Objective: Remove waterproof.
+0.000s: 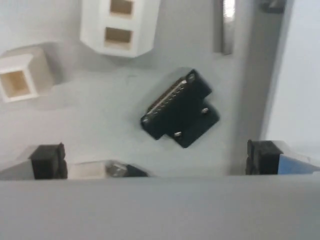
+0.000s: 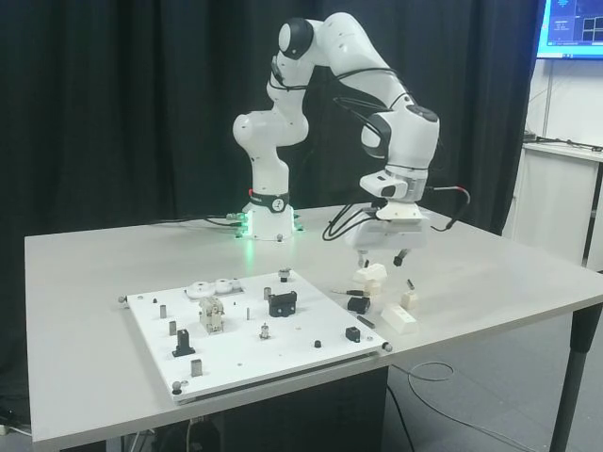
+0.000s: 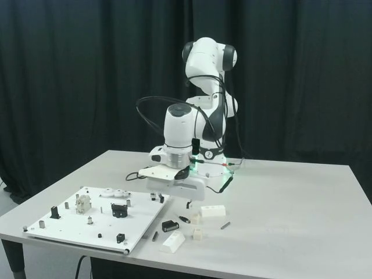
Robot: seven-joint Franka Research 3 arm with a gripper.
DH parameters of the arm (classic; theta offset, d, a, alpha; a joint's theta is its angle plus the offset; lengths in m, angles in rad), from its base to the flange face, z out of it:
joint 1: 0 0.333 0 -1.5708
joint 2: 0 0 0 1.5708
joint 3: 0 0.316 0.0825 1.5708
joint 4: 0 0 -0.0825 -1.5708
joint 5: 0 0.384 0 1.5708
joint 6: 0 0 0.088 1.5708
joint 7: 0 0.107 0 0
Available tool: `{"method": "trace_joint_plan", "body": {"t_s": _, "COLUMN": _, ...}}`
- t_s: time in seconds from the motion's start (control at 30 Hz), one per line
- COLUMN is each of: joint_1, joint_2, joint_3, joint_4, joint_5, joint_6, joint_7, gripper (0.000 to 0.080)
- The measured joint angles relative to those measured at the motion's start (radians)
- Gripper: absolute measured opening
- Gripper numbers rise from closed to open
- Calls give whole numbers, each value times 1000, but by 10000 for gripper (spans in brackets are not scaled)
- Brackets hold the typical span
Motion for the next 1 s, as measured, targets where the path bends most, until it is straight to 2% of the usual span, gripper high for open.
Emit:
{"method": "trace_joint_plan", "body": {"t_s": 0.53, "joint_1": -89, "joint_2": -30, "joint_3": -1, "joint_4": 5, "joint_5": -83, "joint_6": 9, "joint_7": -8, "gripper": 800}}
{"method": "trace_joint_plan", "body": {"t_s": 1.0, "joint_1": -206, "joint_2": -55, "joint_3": -3, "joint_4": 15, "joint_5": -155, "joint_6": 25, "joint_7": -104, "gripper": 800}}
